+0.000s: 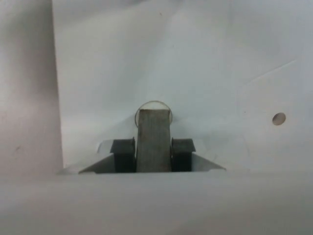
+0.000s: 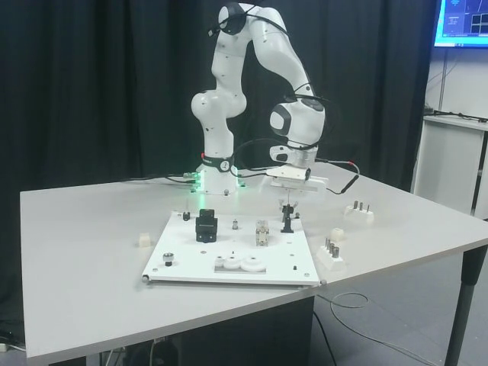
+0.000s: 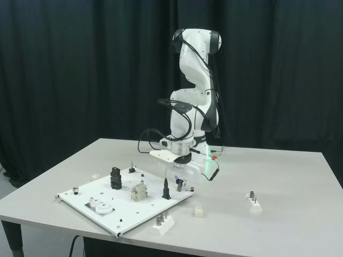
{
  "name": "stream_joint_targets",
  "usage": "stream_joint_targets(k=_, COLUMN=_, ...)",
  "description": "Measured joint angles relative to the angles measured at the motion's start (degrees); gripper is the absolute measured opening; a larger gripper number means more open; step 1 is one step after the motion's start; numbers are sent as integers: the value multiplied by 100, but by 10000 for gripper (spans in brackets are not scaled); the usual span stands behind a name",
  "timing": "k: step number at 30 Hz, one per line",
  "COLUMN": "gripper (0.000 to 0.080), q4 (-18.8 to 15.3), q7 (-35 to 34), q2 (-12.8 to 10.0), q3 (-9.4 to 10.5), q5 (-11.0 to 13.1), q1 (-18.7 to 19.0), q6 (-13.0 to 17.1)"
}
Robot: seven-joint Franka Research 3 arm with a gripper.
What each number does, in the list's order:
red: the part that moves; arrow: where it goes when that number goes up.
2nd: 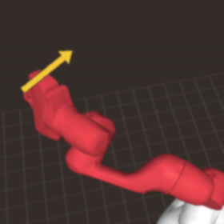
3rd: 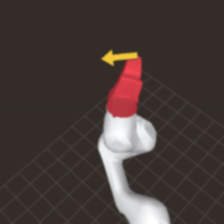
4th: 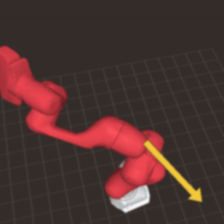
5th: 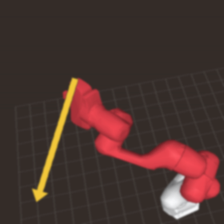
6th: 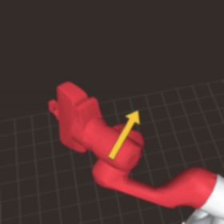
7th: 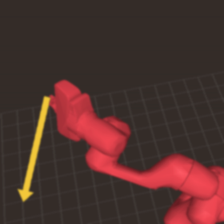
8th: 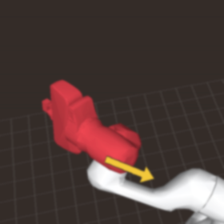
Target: Insert square peg 4.
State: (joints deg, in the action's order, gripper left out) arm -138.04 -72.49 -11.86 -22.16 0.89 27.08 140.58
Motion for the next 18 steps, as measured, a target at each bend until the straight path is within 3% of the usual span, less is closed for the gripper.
stream_joint_targets(k=18, gripper=156, q4=-3, q7=234, q2=2, q3=1, q5=86, q1=-26, q6=5)
